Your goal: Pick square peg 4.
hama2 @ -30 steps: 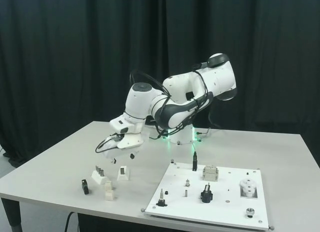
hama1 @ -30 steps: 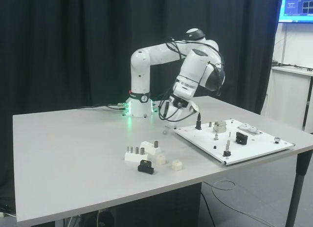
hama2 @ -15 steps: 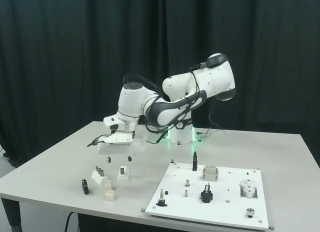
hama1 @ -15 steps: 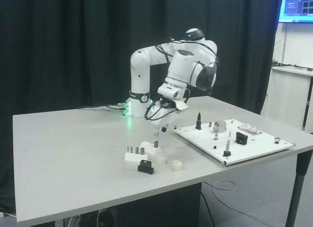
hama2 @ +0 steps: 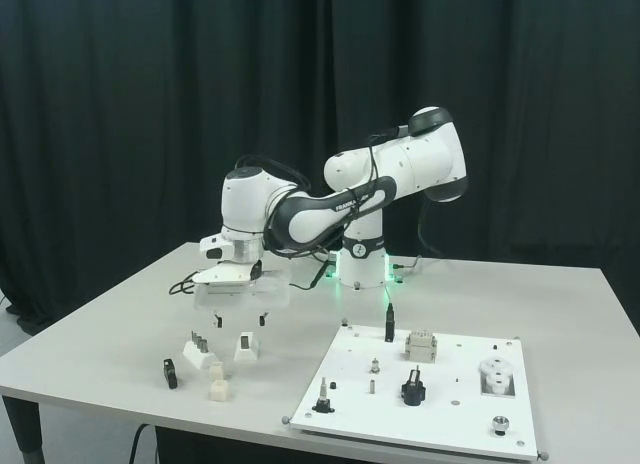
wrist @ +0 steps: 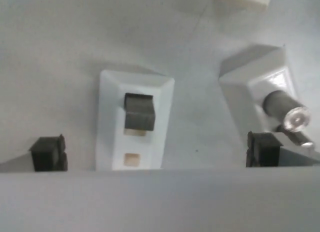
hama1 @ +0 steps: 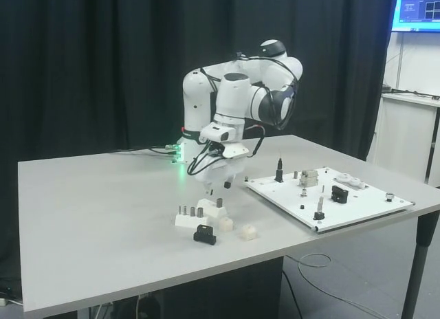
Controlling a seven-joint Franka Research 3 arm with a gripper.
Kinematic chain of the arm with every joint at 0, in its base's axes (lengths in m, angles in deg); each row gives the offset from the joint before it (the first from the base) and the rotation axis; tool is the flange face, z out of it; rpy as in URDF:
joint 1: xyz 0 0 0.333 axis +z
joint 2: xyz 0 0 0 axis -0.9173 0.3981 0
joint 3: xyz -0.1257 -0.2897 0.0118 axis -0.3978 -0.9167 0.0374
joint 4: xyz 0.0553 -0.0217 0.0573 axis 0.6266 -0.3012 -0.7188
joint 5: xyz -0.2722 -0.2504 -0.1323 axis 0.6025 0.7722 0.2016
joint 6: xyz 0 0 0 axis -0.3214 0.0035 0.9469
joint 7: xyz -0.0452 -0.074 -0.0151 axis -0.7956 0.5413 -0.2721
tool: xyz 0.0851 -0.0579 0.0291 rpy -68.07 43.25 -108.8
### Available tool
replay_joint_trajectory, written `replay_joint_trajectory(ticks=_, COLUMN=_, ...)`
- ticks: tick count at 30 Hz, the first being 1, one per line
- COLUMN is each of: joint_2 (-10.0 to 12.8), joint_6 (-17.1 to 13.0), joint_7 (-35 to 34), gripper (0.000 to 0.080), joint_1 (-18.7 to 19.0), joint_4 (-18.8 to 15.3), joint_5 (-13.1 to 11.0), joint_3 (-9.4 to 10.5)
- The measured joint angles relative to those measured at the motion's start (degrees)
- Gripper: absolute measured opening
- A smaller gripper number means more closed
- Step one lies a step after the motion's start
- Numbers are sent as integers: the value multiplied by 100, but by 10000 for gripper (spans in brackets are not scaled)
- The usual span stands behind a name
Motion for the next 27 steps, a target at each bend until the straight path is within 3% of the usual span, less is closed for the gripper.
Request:
replay_joint_trajectory(ticks=10, joint_2=10, joint_6=150, joint_7=-327, gripper=800, joint_1=-31, joint_4=-153, joint_5=-358, joint_3=0)
replay_joint_trajectory(ticks=27, joint_2=28, joint_6=323, joint_7=-640, gripper=800, joint_1=-21, joint_4=-190, joint_5=-562, joint_3=109)
